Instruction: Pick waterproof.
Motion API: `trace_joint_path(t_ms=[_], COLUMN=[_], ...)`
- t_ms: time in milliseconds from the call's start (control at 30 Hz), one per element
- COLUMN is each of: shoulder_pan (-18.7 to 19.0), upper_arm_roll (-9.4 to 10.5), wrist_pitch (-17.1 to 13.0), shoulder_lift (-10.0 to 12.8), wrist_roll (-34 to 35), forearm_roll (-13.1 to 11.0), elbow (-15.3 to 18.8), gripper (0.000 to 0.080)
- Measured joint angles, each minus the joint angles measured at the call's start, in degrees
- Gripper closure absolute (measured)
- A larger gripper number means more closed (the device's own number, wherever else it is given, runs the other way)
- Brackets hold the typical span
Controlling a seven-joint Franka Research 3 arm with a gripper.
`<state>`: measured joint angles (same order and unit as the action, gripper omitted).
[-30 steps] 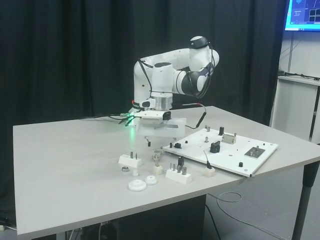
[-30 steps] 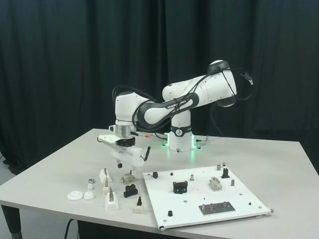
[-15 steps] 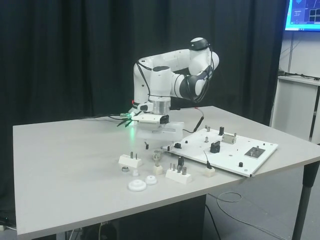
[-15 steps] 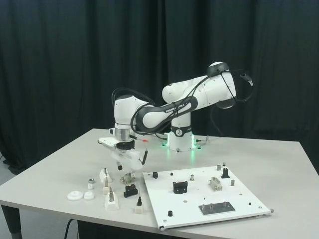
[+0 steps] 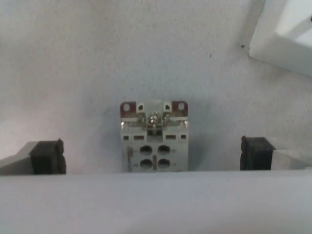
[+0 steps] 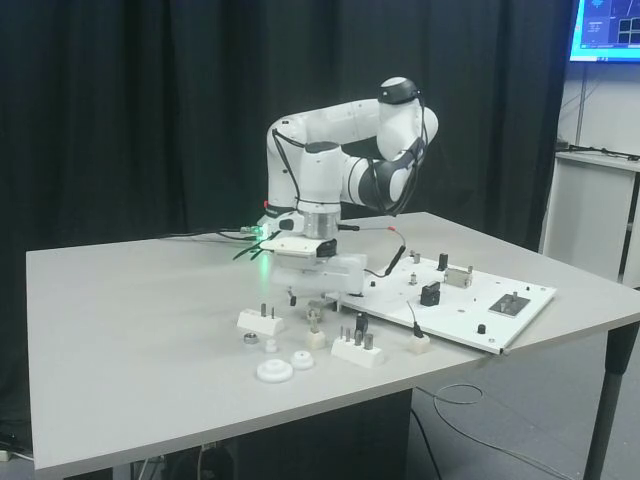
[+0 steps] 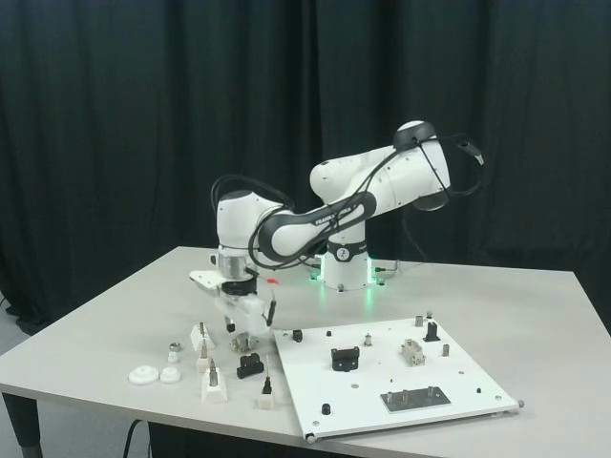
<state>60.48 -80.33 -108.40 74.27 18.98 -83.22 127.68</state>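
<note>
Room: black curtain behind the grey bench (image 6: 130, 300).
Jaws (image 5: 151, 156): spread wide, holding nothing.
Connector (image 5: 154, 136): the waterproof part, on the bench midway between the jaws.
Advice: descend straight, then close evenly.
Views: only the wrist shows this centering; the room views show the arm (image 7: 334, 215).

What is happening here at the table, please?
The white robot arm is holding its gripper, fingers open, directly above a small connector part on the grey table, next to the white board. In the wrist view the part sits between the two fingertips. Nothing is gripped yet.
</note>
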Motion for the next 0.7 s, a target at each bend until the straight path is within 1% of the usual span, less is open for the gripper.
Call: trace_joint_path(t_ms=[400,700], shoulder_pan=[-1.63,-2.07], upper_arm_roll=[1.99,2.43], wrist_pitch=[-0.34,-0.34], shoulder_lift=[0.34,0.41], wrist_roll=[0.04,-0.1], forearm_roll=[0.0,0.03], elbow=[-0.95,-1.07], gripper=[0.0003,0.0003])
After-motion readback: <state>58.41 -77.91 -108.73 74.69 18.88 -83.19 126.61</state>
